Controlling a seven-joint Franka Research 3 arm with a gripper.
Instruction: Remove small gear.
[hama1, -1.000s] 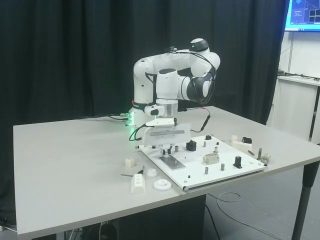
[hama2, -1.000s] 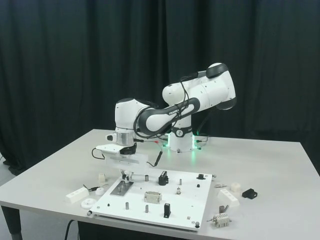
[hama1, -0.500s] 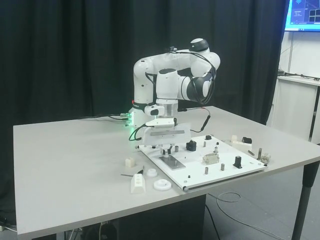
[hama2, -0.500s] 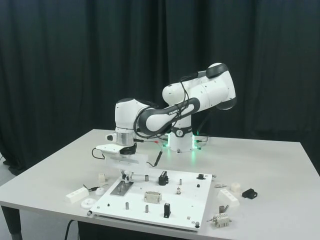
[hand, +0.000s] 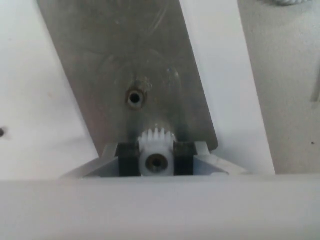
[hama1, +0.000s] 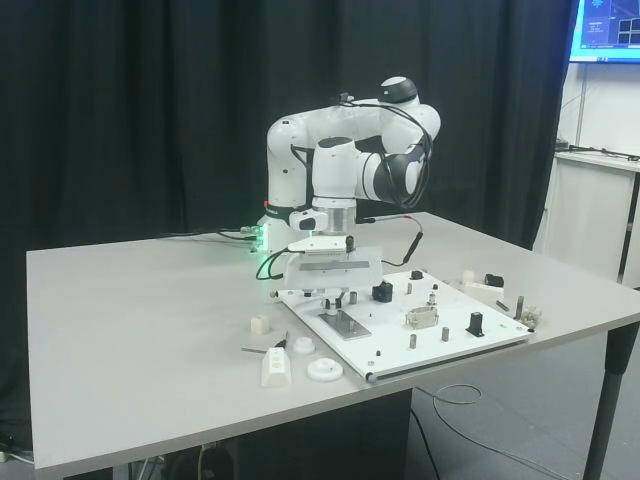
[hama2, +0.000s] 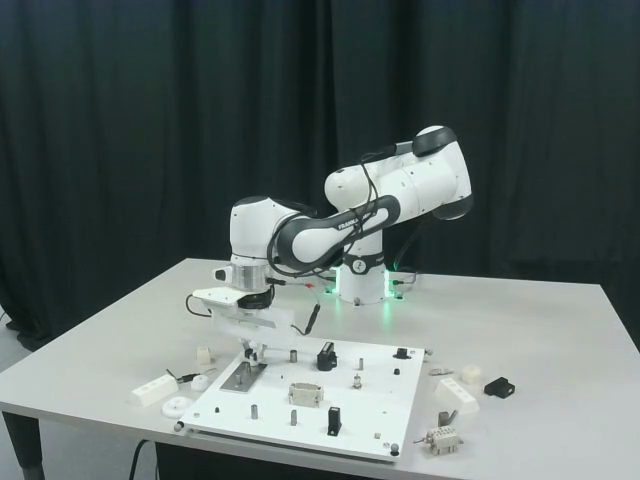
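The small white gear (hand: 157, 150) is pinched between the two black finger pads (hand: 129, 159) of my gripper (hand: 157, 159), which is shut on it. Below it lies the grey metal plate (hand: 125, 60) with an empty hole (hand: 134, 98) just beyond the gear. In the room views the gripper (hama1: 335, 297) (hama2: 251, 352) hangs a little above that plate (hama1: 345, 322) (hama2: 243, 376), at the near-left corner of the white assembly board (hama1: 450, 345). The gear itself is too small to make out there.
Pegs, a black block (hama1: 381, 292), a black clip (hama1: 475, 323) and a connector (hama1: 421, 317) stand on the board. Left of the board lie a large white gear (hama1: 324, 370), a smaller one (hama1: 303, 346), a white block (hama1: 275, 368) and a cube (hama1: 259, 323). More parts (hama1: 483, 285) lie to the right.
The hand has risen slightly above the metal plate, still shut on the small gear. Nothing else has moved.
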